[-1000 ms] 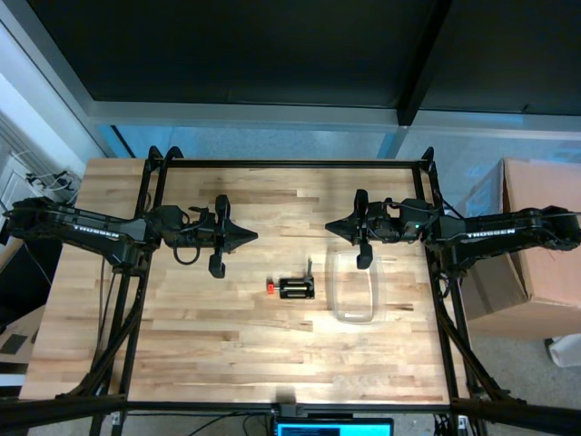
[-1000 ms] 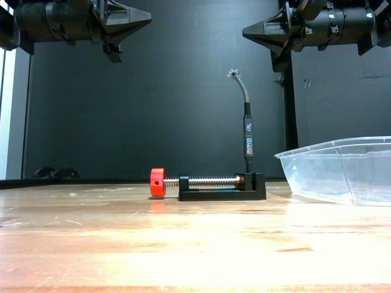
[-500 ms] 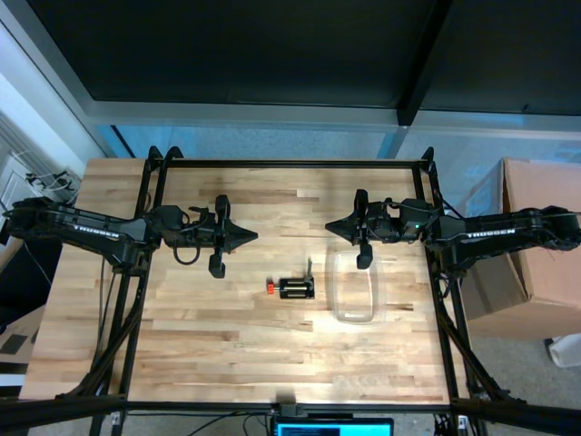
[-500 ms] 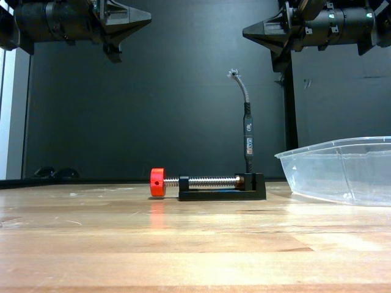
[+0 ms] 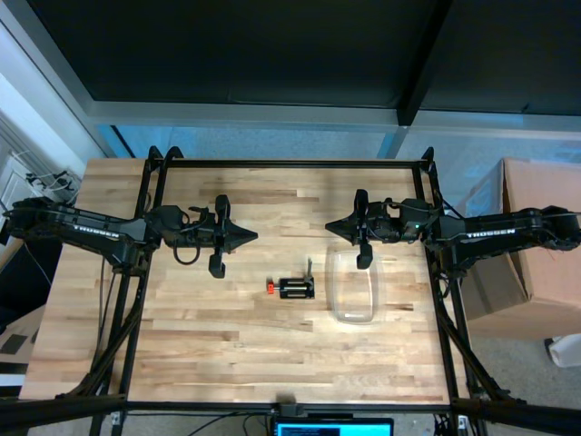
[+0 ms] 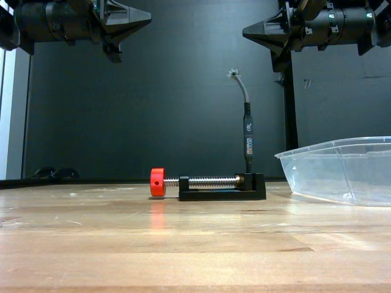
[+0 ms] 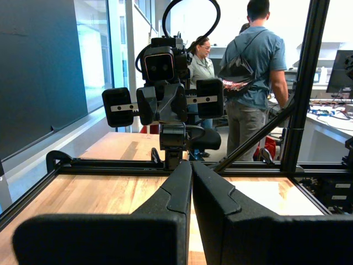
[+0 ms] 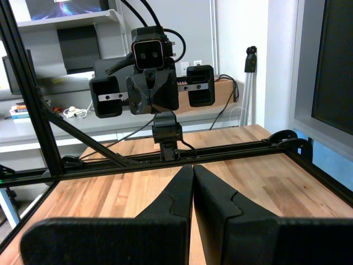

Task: Remove the USB-C connector from the USB-C receptacle and place in the container

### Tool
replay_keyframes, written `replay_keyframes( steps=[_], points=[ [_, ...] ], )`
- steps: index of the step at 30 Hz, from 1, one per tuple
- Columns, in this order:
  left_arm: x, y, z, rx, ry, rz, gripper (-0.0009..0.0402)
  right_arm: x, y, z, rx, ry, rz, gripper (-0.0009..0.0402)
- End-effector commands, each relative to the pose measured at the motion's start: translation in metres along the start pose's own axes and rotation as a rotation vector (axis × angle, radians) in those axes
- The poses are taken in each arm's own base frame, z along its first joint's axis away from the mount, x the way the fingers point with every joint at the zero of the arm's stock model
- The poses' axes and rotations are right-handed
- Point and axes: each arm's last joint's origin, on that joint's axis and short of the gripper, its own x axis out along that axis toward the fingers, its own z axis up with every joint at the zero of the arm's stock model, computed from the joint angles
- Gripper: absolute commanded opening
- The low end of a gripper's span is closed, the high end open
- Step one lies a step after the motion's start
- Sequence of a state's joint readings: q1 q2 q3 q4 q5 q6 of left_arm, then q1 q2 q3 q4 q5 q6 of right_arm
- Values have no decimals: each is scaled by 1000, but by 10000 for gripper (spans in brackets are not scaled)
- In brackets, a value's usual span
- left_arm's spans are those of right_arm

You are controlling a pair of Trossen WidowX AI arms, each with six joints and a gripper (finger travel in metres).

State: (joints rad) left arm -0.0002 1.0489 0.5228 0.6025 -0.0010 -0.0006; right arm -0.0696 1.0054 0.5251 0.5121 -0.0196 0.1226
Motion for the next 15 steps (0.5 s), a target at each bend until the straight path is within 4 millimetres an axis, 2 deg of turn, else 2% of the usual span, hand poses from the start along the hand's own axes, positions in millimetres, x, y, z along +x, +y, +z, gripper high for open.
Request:
replay_keyframes(
  steps=[1, 5, 11, 15],
  points=[
    [0, 0, 0, 0, 0, 0, 0, 0, 0, -1, 4, 5, 3, 0],
    [0, 0, 0, 0, 0, 0, 0, 0, 1, 3, 63, -26, 17, 0],
    [0, 0, 0, 0, 0, 0, 0, 0, 1, 1, 51, -3, 28, 0],
    [0, 0, 0, 0, 0, 0, 0, 3, 6, 2, 46, 145, 28, 0]
  ],
)
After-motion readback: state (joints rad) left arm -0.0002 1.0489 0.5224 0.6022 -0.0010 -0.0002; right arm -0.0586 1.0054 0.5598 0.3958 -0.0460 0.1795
